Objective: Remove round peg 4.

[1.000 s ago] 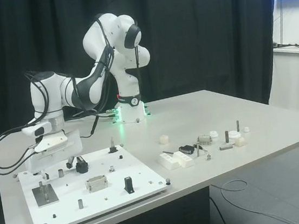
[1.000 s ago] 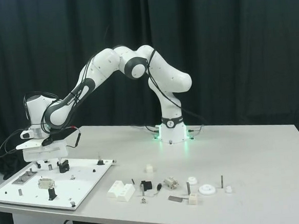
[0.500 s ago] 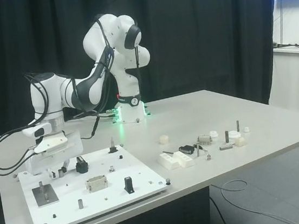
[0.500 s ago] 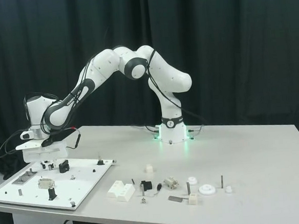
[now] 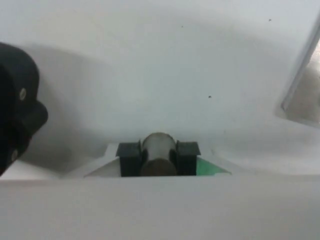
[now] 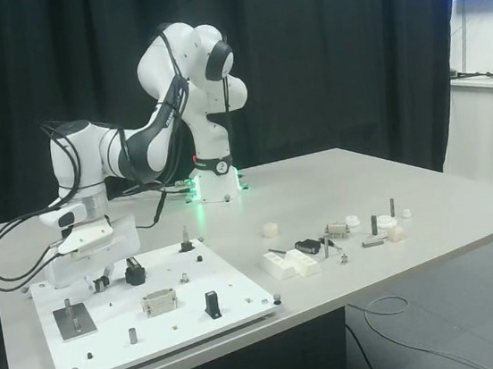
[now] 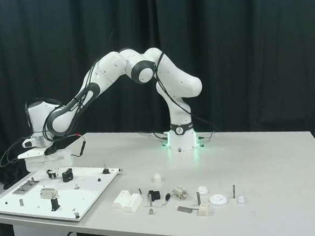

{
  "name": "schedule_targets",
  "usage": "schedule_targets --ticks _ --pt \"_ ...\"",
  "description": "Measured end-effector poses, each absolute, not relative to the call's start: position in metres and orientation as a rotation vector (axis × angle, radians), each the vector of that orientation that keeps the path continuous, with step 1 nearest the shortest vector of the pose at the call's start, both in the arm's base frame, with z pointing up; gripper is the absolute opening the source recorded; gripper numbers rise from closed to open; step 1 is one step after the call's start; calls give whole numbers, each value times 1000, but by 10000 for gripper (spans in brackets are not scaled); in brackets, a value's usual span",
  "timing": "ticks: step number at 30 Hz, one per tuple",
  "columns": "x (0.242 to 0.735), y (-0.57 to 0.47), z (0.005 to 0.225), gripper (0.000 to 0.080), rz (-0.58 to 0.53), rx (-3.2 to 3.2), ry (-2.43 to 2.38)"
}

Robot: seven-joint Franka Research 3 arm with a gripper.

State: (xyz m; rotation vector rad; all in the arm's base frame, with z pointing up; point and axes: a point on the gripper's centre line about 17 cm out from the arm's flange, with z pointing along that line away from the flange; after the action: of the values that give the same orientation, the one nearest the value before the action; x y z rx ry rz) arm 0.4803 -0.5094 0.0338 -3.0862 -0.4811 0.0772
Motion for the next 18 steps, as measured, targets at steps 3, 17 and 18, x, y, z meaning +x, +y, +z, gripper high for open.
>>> schedule_targets --ticks 3,17,18 --pt "480 -510 34 147 77 -3087 -480" --pt "481 -511 34 147 74 -3097 -463" --pt "481 -511 34 147 75 -3097 -462"
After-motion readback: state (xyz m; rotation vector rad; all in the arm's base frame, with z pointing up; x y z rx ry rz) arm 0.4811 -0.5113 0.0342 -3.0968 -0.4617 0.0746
